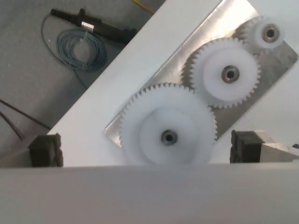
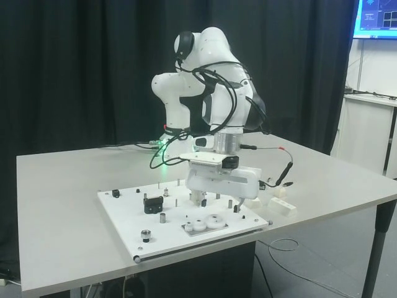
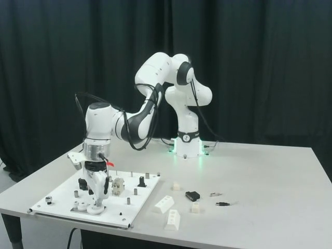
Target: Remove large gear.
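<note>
- Wrist view shows three white toothed gears meshed in a row on a shiny metal plate: the large gear, a middle gear, a small gear
- Each sits on a dark metal pin
- The plate lies at the near edge of the flat white board
- The gripper hangs spread wide, holding nothing, its ribbed black fingertips on either side of the large gear
- Beyond, the grey table carries four loose white blocks

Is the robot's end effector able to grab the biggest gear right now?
Probably yes. The end effector hangs open above the large gear, one finger on each side, and nothing covers the gear.
</note>
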Robot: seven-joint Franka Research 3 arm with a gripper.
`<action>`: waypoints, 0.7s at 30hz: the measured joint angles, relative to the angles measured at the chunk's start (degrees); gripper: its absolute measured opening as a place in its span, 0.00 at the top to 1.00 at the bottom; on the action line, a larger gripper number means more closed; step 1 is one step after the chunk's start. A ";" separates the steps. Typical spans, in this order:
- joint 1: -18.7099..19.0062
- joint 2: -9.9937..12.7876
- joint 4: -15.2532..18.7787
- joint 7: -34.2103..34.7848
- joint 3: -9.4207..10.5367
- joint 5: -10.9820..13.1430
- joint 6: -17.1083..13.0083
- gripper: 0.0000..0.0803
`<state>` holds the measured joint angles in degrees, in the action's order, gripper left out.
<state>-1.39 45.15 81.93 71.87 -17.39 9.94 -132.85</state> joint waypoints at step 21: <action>-0.73 3.42 -3.40 -2.37 0.00 0.99 1.93 0.00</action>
<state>-2.12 48.57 78.53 69.49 -17.39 10.93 -130.92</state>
